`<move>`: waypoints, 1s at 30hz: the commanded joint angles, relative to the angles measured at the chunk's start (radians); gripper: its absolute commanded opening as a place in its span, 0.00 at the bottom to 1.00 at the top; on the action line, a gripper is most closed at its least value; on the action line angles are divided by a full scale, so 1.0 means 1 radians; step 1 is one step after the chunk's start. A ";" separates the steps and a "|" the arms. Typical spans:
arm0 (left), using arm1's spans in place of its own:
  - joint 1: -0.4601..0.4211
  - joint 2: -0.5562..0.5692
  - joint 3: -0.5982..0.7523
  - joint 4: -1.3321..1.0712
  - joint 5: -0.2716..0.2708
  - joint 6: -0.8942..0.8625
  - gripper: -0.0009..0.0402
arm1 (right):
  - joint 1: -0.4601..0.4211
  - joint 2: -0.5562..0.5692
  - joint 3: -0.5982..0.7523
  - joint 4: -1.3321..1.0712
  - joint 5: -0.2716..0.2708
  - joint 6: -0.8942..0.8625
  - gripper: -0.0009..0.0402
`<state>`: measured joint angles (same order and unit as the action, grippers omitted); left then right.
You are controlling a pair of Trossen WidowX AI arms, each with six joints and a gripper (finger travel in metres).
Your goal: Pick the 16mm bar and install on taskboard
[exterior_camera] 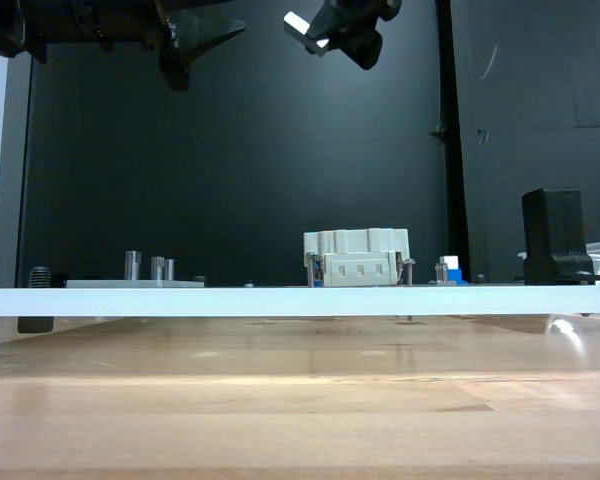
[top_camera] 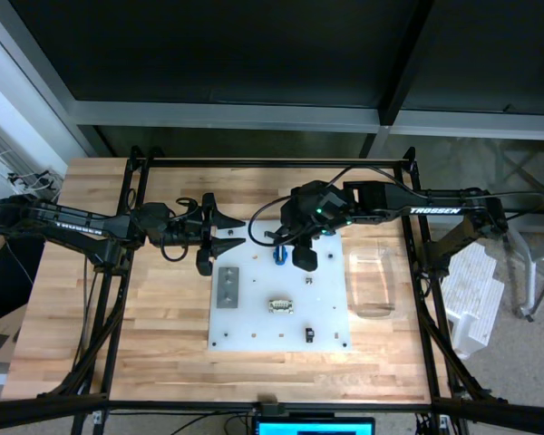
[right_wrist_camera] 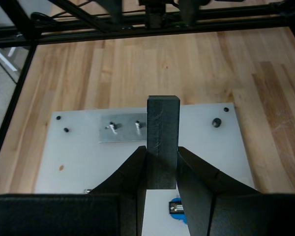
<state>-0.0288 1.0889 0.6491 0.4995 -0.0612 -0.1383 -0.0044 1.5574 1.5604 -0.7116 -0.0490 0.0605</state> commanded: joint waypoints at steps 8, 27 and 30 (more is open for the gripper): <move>0.000 0.102 0.059 -0.007 0.016 -0.008 0.47 | -0.008 0.027 -0.001 0.044 -0.032 -0.017 0.05; 0.001 0.218 0.145 -0.041 0.016 0.013 0.46 | -0.009 0.043 -0.001 0.043 -0.057 -0.025 0.05; 0.001 0.218 0.150 -0.058 0.016 0.013 0.43 | -0.009 0.043 -0.001 0.043 -0.057 -0.024 0.05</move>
